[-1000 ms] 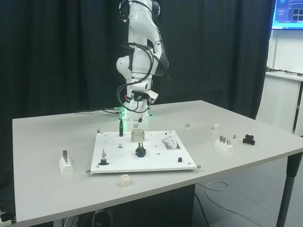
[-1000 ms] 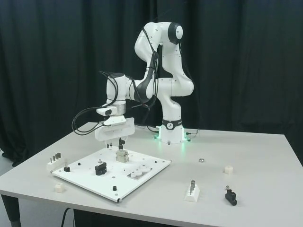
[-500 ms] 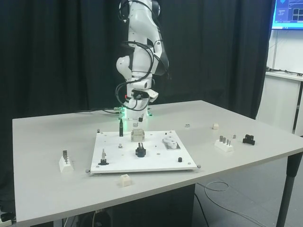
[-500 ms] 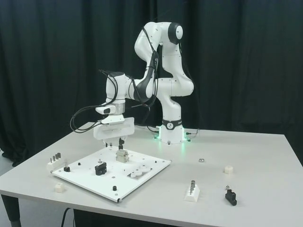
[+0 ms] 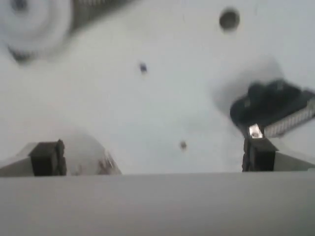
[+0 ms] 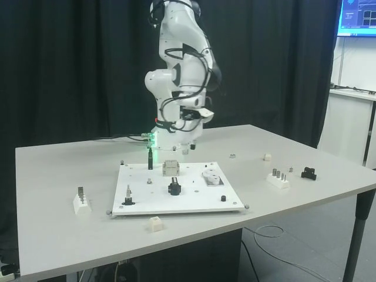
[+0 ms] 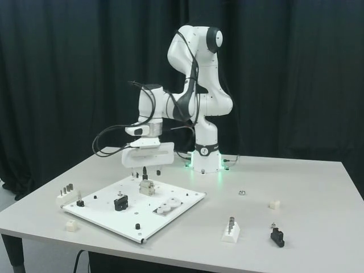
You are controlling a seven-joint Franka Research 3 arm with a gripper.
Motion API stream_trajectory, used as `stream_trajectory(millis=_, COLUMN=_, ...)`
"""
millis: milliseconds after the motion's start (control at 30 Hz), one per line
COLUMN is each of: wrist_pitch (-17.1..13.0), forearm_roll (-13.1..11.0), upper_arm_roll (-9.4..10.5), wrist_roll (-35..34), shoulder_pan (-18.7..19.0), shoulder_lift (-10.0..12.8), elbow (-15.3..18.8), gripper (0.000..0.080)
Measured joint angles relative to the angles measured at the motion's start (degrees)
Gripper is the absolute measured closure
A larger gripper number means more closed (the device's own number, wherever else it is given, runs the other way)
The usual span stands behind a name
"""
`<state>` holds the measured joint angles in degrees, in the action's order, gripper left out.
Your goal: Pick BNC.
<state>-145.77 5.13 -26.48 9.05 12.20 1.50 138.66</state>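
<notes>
White arm's gripper shifted sideways since a second ago, now above white square board, fingers spread, empty. BNC likely small upright connector near board's corner; identity uncertain. Wrist view blurred.

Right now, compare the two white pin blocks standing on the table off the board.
Seen in the first room view, the left pin block stands alone, while the right pin block has a black part beside it. The left pin block's pins line up nearly behind one another, whereas the right pin block's spread side by side. Both are white bases holding upright grey pins, on the grey table.
</notes>
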Motion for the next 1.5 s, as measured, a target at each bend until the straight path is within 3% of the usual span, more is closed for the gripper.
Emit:
stream_trajectory(millis=300, wrist_pitch=2.3, forearm_roll=-0.1, upper_arm_roll=5.16, wrist_roll=-11.8, shoulder_pan=2.0, shoulder_lift=0.0, elbow=-2.1, gripper=0.0003)
stream_trajectory(millis=733, wrist_pitch=8.3, forearm_roll=-0.3, upper_arm_roll=15.13, wrist_roll=-27.0, shoulder_pan=3.7, shoulder_lift=-0.2, elbow=-6.3, gripper=0.0003)
stream_trajectory(millis=1033, wrist_pitch=9.3, forearm_roll=-0.8, upper_arm_roll=22.09, wrist_roll=-35.6, shoulder_pan=3.7, shoulder_lift=0.1, elbow=-8.1, gripper=0.0003)
stream_trajectory(millis=1267, wrist_pitch=9.3, forearm_roll=-1.9, upper_arm_roll=26.69, wrist_roll=-40.9, shoulder_pan=3.8, shoulder_lift=1.8, elbow=-10.0, gripper=0.0002)
stream_trajectory(millis=1500, wrist_pitch=9.1, forearm_roll=-2.6, upper_arm_roll=30.73, wrist_roll=-45.3, shoulder_pan=3.8, shoulder_lift=5.8, elbow=-13.8, gripper=0.0002)
